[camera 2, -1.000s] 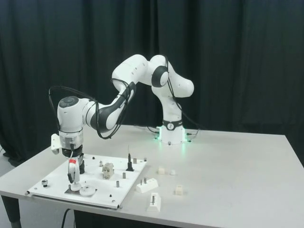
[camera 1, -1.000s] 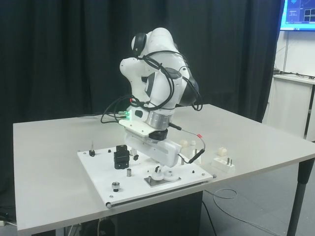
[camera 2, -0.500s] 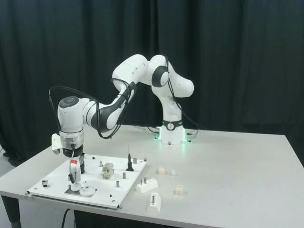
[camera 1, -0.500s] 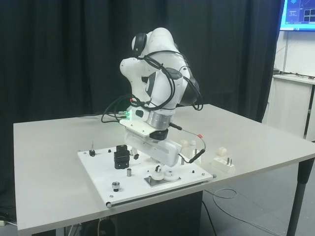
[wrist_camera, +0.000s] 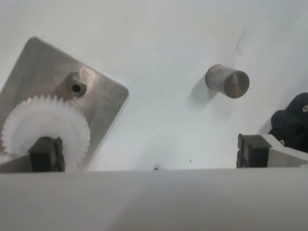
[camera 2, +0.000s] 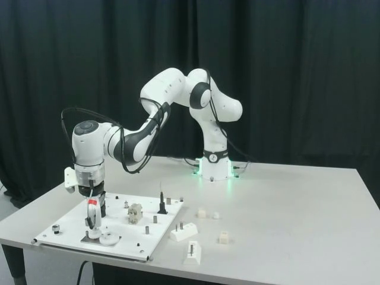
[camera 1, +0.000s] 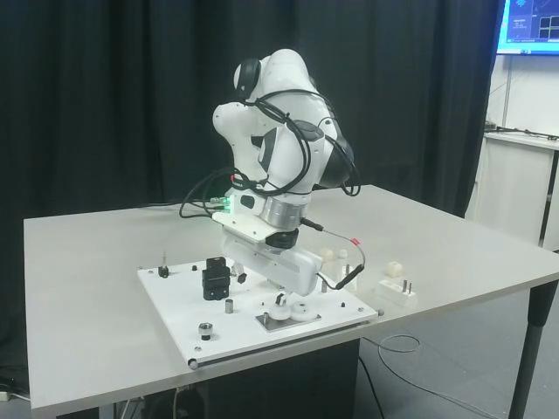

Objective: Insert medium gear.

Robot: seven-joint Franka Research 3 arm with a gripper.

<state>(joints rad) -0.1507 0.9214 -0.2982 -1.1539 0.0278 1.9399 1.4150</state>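
Table: the grey table carries the white arm; its far half in the first room view lies bare, with wide room around the arm's base.
Board: the white board sits at the table's front edge, one corner just reaching that edge; pegs and small parts are scattered over it.
Arm: folded low over the board's front part, wrist pointing down.
Gripper: the gripper hangs just above the board, fingers spread wide with nothing between them; one black pad is over the gear's rim, the other well apart beside a black part.
Plate: the grey metal plate lies flat near the board's front edge, with a bare post on it.
Medium gear: the white toothed gear rests on the plate, just beside the post.
Peg: a grey peg stands alone on open board.
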